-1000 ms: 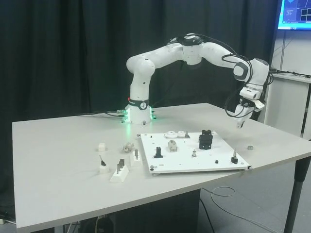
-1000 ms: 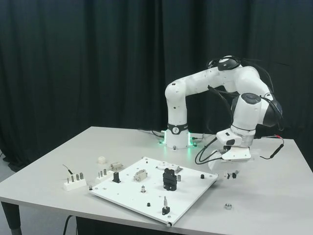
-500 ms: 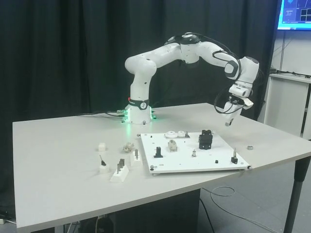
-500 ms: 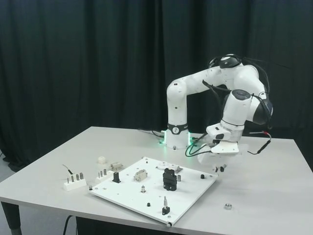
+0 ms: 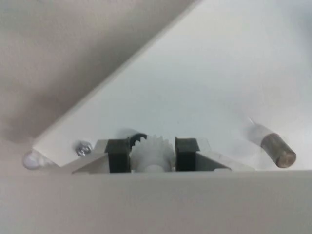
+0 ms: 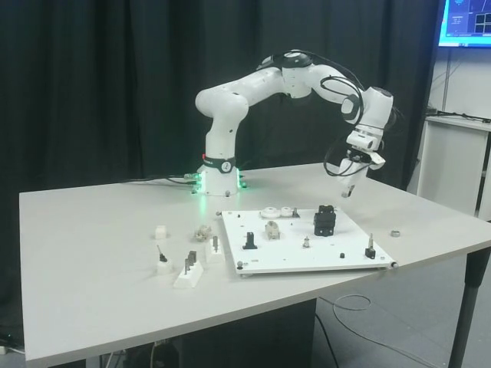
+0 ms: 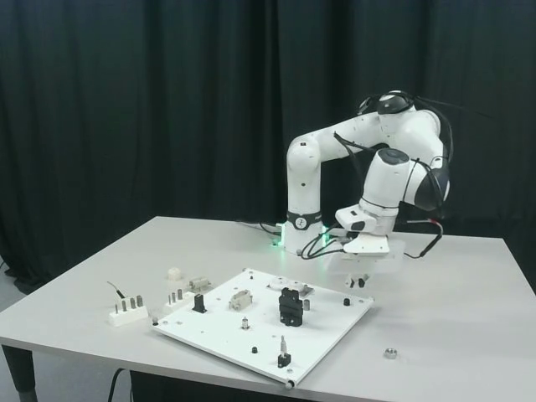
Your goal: Insert small gear.
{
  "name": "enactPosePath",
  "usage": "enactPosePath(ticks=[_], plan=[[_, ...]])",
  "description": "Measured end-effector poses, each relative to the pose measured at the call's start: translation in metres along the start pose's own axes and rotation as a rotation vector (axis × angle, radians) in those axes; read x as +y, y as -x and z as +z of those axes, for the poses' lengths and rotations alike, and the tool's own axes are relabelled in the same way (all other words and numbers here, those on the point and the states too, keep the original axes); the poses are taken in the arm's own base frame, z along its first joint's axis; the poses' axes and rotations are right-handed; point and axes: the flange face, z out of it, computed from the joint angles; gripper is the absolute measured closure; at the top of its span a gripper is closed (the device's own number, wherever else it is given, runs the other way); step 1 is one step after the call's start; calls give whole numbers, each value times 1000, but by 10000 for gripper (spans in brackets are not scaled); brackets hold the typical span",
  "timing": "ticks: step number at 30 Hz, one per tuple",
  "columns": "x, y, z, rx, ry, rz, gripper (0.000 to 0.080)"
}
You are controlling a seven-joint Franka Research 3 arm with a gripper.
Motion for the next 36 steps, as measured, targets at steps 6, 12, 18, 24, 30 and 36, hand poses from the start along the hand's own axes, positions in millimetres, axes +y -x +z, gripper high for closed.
enactPosePath(ticks=[6,12,18,24,30,36], plan=[[17,3,4,-3,-16,-25,607],[36,6,11,-14,-41,-50,607],[57,10,18,-21,-67,-101,607],[79,15,26,-10,-90,-164,607],[100,23,32,17,-110,-223,607],[118,33,38,53,-130,-255,607]])
